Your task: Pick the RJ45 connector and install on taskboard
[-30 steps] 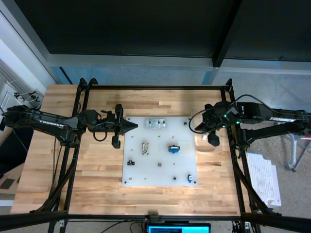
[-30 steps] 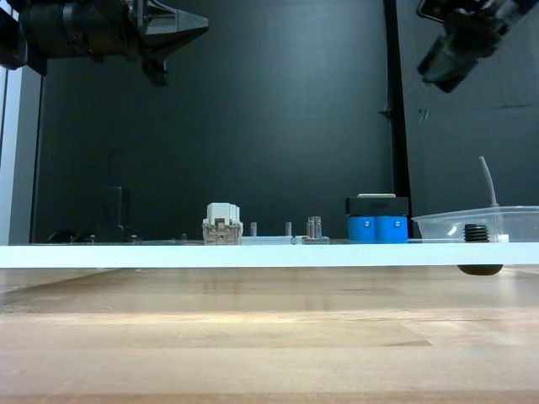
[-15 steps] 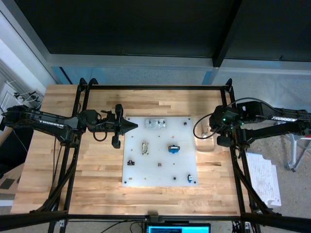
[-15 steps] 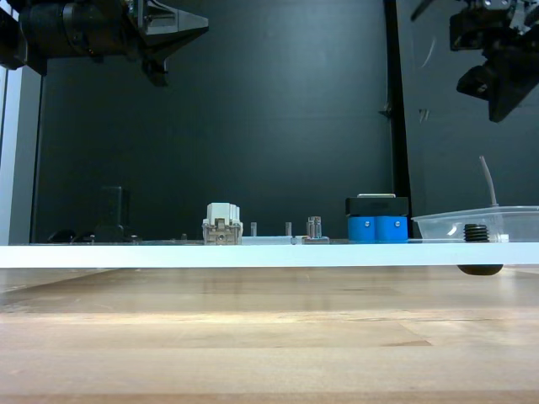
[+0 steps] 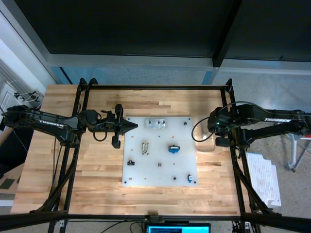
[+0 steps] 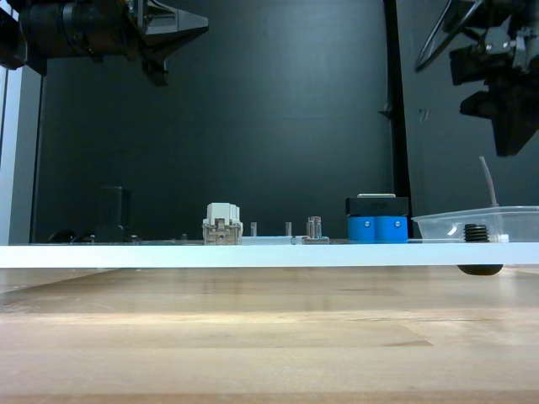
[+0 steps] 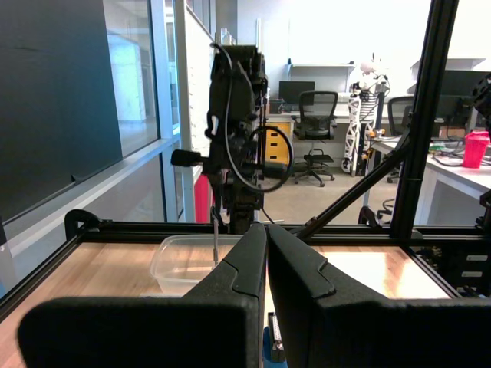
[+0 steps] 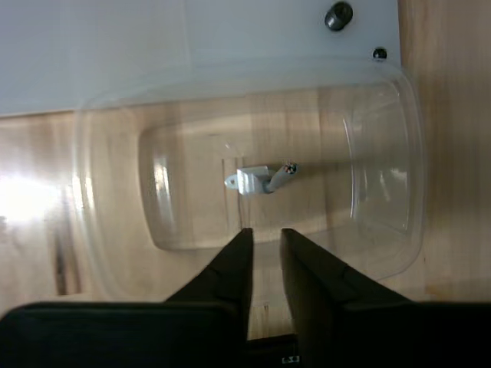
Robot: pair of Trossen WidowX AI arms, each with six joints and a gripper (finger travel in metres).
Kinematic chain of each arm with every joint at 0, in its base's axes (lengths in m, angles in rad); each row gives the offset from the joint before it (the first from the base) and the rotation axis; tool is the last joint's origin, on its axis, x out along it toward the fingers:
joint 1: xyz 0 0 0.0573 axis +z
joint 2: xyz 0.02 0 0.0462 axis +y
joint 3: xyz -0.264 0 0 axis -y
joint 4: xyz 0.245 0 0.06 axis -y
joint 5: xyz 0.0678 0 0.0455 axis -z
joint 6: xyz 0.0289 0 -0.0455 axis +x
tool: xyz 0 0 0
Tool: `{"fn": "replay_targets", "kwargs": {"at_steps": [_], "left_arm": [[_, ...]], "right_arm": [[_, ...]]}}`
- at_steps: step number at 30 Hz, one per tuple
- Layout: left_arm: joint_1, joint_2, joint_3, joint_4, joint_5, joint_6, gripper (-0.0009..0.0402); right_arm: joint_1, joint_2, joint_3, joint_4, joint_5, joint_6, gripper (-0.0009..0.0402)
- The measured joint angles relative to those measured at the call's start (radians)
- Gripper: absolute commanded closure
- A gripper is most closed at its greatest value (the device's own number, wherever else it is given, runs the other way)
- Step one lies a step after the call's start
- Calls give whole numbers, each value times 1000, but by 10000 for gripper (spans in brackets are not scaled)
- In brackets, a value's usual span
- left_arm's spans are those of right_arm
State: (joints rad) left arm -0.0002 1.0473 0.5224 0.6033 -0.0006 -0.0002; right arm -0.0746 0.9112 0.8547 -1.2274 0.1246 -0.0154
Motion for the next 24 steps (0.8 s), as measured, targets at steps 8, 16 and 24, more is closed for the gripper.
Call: {"fn": "replay_targets", "kwargs": {"at_steps": [8,16,24], "left_arm": [[0,0,0,0,0,0,393],[0,0,0,0,0,0,393],[0,0,0,0,0,0,393]], "right_arm": [[-56,21,-85,93,5,-18,188],[-93,89,-89,127,7,-89,173],[-124,119,-104,148,-15,-152,177]]}}
